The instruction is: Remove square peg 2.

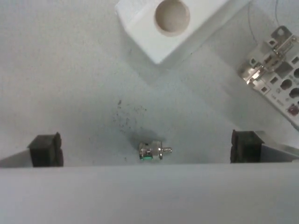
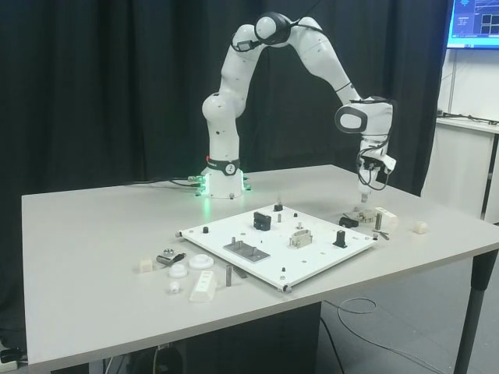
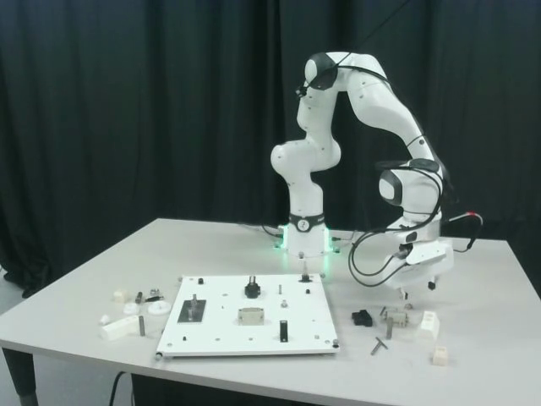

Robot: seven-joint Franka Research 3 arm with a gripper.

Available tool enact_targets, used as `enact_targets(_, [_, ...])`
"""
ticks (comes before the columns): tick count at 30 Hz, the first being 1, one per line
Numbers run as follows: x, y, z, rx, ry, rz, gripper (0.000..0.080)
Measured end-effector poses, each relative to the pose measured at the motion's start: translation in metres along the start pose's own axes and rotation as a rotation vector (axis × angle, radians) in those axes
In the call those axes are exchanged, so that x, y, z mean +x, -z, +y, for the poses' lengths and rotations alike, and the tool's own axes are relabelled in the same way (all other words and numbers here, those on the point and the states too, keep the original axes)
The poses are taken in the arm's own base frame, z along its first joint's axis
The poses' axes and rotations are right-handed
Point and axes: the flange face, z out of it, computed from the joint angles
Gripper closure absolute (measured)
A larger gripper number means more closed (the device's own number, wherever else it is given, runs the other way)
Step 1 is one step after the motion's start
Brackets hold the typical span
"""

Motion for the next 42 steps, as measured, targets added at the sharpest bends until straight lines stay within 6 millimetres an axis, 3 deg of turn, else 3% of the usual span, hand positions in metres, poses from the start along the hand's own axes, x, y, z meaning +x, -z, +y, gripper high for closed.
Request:
enact_targets(27, [0.015, 0.006, 0.015, -0.006, -0.036, 0.008, 0.0003])
enact_targets(34, [0.025, 0.012, 0.03, -0.029, -0.057, 0.0, 0.0003])
enact_targets(42, [0.039, 0.026, 0.061, -0.069, -0.101, -0.021, 0.0003])
